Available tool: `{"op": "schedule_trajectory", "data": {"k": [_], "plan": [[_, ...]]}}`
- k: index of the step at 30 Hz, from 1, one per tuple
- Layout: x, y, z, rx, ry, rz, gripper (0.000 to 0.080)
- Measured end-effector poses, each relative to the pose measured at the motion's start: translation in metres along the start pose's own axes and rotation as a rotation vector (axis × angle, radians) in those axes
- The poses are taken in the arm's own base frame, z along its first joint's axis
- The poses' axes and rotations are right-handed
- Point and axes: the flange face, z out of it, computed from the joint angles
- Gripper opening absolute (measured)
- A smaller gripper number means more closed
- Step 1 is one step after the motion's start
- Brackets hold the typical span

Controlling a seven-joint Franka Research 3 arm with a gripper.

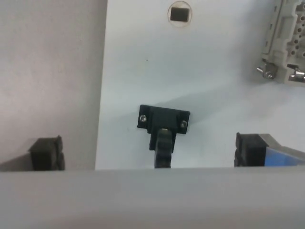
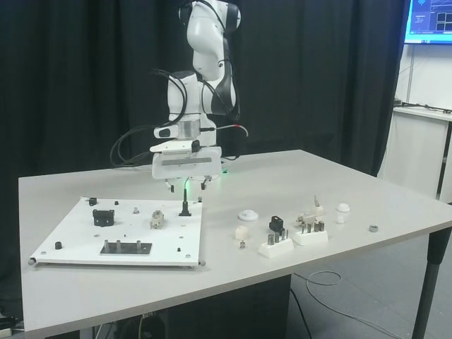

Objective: Pick large gear.

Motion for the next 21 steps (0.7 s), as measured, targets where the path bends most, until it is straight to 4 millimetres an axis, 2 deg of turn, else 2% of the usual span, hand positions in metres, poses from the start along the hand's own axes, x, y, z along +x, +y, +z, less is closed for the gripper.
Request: {"op": "schedule_trajectory", "data": {"k": [3, 4, 21], "plan": [[0.0003, 0.0004, -0.0016, 0.002, 0.000, 0.001, 0.0764], [0.0005, 0.0006, -0.0019, 0.003, 0.000, 0.001, 0.0798], [0.0017, 0.0020, -0.0043, 0.007, 0.003, 0.004, 0.0800]]}}
